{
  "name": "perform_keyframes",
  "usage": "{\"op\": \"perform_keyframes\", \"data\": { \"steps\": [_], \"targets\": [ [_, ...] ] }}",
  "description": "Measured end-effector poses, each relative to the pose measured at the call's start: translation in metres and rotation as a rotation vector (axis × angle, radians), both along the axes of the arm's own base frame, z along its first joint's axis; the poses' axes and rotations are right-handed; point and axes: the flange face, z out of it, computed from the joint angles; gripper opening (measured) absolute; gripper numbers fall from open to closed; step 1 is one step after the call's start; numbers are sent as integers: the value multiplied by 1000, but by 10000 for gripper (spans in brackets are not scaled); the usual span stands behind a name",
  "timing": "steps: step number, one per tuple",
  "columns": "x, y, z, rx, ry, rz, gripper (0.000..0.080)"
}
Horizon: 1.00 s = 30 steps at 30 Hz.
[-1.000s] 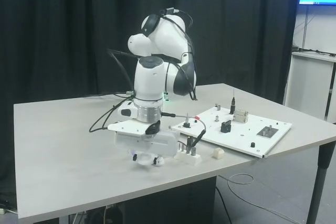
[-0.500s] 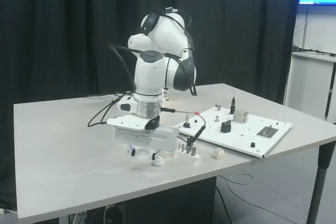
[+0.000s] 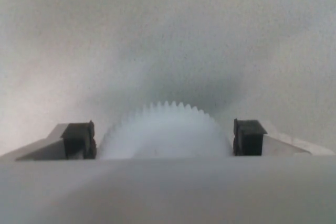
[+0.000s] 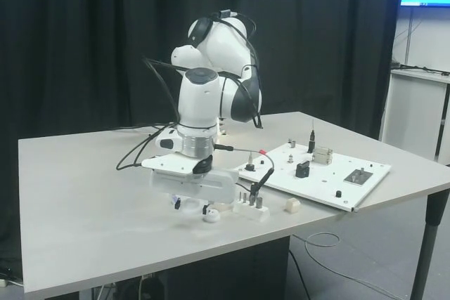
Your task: Insert large gear.
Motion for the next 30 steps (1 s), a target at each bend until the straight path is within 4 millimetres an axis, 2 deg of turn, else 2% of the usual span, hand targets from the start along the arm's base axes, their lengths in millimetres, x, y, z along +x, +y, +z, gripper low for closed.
{"op": "perform_keyframes", "data": {
  "steps": [17, 30],
  "targets": [
    [-1, 11, -4, 37, 34, 2, 577],
    [-1, 36, 5, 98, 98, -24, 577]
  ]
}}
